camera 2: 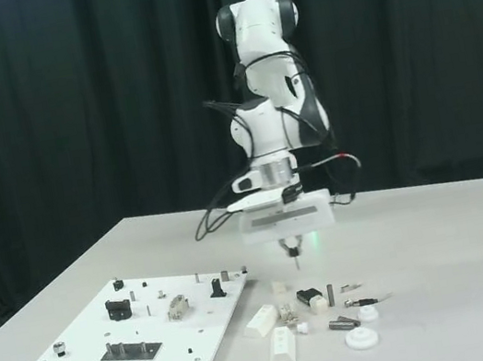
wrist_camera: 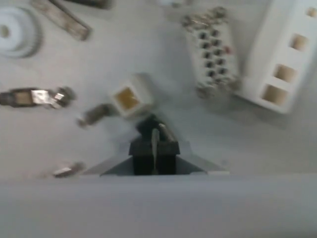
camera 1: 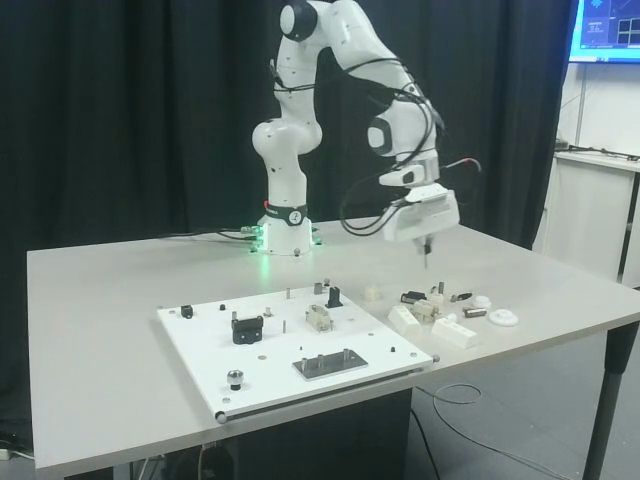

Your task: Place round peg 1.

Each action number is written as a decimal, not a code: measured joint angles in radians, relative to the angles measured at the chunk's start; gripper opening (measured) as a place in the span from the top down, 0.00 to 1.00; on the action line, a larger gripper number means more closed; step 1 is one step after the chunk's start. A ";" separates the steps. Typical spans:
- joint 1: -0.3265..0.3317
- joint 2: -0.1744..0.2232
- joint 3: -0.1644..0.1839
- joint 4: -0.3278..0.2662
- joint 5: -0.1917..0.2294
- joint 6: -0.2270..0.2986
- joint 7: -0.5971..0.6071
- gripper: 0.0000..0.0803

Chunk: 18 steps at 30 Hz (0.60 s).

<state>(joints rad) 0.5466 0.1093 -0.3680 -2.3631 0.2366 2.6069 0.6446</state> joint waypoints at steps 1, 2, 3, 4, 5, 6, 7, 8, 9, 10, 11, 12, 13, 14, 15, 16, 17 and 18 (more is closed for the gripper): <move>0.005 0.007 0.007 0.007 0.000 0.002 0.012 0.98; 0.011 0.016 0.013 0.015 0.000 0.003 0.024 0.98; 0.016 0.024 0.019 0.022 0.000 0.003 0.035 0.98; 0.022 0.032 0.025 0.031 0.000 0.004 0.046 0.98; 0.027 0.041 0.031 0.040 0.000 0.004 0.054 0.98; 0.032 0.050 0.036 0.049 0.000 0.004 0.062 0.98; 0.038 0.059 0.039 0.058 0.000 0.004 0.070 0.98; 0.045 0.068 0.042 0.068 0.000 0.004 0.079 0.98; 0.051 0.077 0.044 0.077 0.000 0.004 0.086 0.98; 0.057 0.086 0.045 0.086 0.000 0.003 0.093 0.98; 0.062 0.094 0.045 0.094 -0.001 0.001 0.099 0.98; 0.068 0.103 0.045 0.102 -0.001 -0.002 0.106 0.98; 0.073 0.110 0.045 0.110 -0.001 -0.005 0.112 0.98; 0.077 0.118 0.045 0.118 -0.001 -0.009 0.118 0.98; 0.081 0.125 0.045 0.125 -0.002 -0.012 0.123 0.98; 0.083 0.131 0.045 0.131 -0.002 -0.017 0.127 0.98; 0.086 0.138 0.045 0.139 -0.003 -0.023 0.130 0.98; 0.088 0.144 0.045 0.145 -0.003 -0.028 0.131 0.98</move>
<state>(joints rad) 0.6347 0.2529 -0.3228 -2.2181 0.2334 2.5786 0.7756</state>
